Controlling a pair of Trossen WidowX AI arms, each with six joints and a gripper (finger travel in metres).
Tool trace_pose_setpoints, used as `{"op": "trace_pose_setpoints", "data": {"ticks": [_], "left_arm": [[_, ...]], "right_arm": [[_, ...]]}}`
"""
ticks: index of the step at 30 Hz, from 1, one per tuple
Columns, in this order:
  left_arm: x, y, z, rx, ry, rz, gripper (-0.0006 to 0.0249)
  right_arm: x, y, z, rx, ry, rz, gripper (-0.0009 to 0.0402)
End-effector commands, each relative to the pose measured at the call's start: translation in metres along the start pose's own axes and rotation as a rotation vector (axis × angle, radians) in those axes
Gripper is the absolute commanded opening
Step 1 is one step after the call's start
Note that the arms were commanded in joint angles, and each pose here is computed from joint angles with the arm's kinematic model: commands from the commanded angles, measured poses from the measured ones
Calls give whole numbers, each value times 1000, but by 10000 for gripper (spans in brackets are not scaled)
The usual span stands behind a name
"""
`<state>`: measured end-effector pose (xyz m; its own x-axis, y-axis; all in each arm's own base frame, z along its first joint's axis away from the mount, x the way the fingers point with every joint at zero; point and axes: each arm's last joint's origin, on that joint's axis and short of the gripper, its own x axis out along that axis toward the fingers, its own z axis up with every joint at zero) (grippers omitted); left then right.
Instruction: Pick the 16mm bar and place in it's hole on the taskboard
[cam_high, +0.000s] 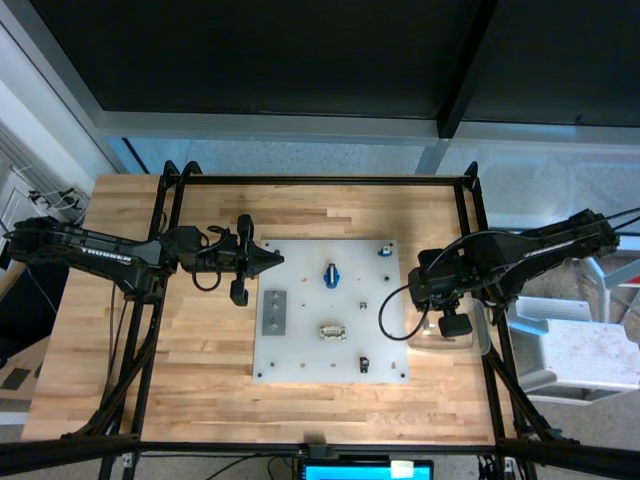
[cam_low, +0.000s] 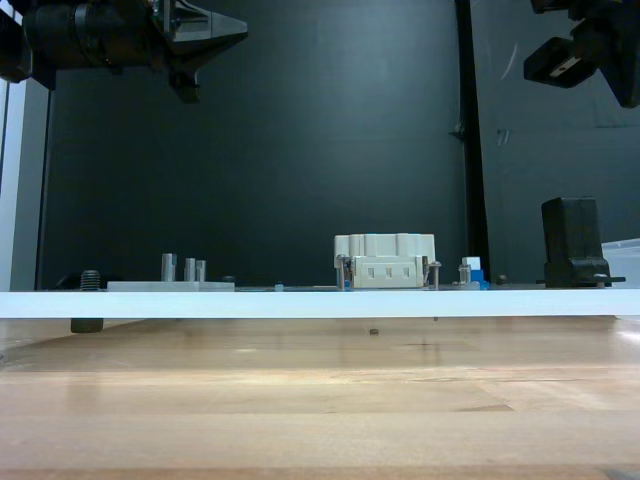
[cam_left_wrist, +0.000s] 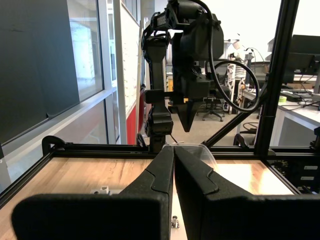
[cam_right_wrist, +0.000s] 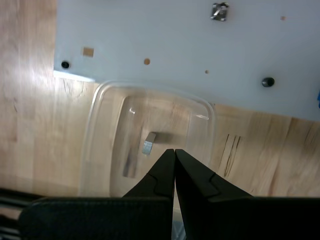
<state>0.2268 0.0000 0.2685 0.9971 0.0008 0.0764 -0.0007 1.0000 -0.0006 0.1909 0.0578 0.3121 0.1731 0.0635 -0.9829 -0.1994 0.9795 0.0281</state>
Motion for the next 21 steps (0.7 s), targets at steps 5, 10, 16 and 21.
{"op": "trace_pose_setpoints", "data": {"ticks": [5,10,16,21], "left_arm": [[0,0,0,0,0,0,0],[0,0,0,0,0,0,0],[0,0,0,0,-1,0,0],[0,0,0,0,-1,0,0]], "right_arm": [[12,20,2,-279,61,22,13],[20,26,6,-306,95,22,55],[31,29,5,-311,90,17,100],[46,35,-1,-347,119,7,123]]}}
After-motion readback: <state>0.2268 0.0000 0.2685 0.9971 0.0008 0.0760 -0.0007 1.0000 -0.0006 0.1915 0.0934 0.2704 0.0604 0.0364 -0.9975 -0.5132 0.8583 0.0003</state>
